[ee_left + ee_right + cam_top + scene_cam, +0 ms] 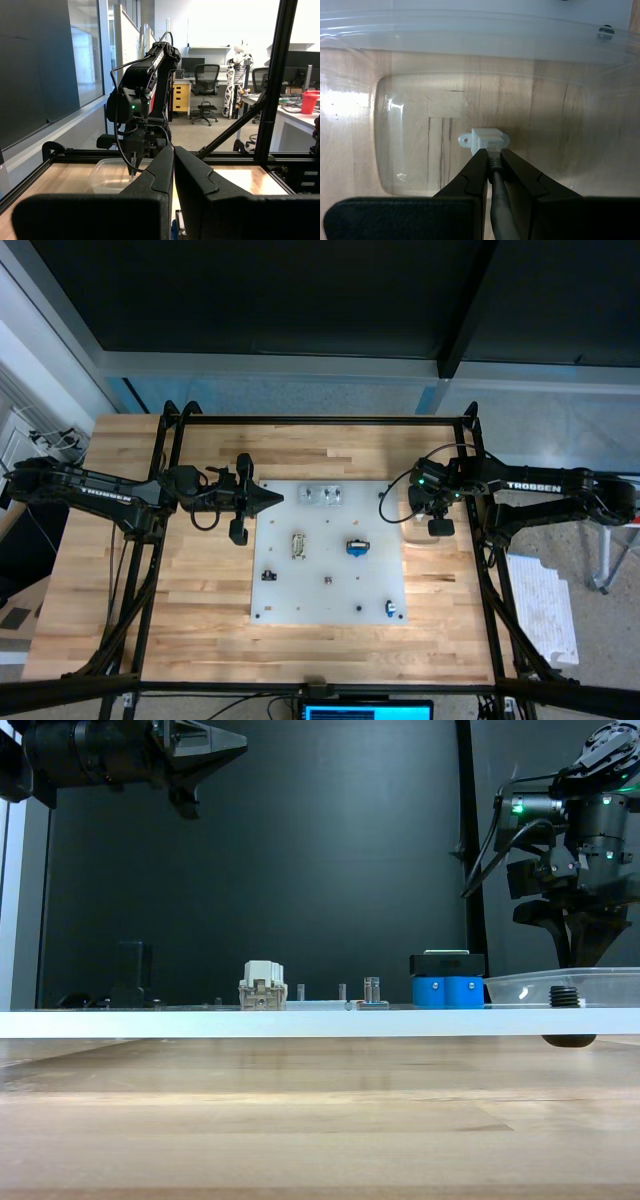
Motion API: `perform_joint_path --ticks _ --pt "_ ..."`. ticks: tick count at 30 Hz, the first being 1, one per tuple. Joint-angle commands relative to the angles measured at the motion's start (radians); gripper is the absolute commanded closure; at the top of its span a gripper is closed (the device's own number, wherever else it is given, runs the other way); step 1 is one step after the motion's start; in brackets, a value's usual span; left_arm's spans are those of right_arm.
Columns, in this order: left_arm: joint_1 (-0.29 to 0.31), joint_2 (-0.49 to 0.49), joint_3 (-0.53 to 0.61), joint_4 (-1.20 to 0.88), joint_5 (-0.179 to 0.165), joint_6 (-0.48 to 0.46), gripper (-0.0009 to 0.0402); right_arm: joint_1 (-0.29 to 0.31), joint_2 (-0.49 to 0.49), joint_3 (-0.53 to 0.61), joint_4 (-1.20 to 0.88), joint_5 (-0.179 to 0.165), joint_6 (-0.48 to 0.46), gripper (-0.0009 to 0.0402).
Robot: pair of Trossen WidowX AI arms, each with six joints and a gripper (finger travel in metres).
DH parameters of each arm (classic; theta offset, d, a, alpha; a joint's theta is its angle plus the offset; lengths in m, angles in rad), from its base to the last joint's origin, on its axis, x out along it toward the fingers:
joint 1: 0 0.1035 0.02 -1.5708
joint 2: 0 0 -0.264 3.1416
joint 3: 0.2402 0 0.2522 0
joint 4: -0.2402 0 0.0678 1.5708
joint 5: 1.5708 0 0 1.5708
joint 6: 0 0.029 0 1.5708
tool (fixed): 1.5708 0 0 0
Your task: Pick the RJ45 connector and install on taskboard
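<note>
Over clear tray [470, 30], right pincer [491, 152] clamped on RJ45 connector [485, 139] at its black boot; connector inside tray, beside taskboard [330, 600]; grasp looks done, carry and insertion left; left pincer [268, 499] closed, empty, raised by taskboard's left edge.

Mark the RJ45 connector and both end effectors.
RJ45 connector [485, 138]: right wrist view, white plug body.
right end effector [491, 156]: right wrist view, between fingertips, shut behind the plug, inside clear tray [420, 45].
left end effector [274, 498]: high view, between shut fingertips, over left edge of taskboard [300, 605].
</note>
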Motion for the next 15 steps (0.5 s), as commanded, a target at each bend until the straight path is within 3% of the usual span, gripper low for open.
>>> perform_joint_path --ticks 1,15 --pt "0.0 0.001 0.0 0.0 0.0 0.0 0.0393 0.0 0.0 0.001 -0.001 0.0 0.001 0.0394" --pt "0.0 0.0 0.0 0.0 0.0 0.0 0.0393 0.0 0.0 0.111 -0.12 0.0 0.001 0.0393"
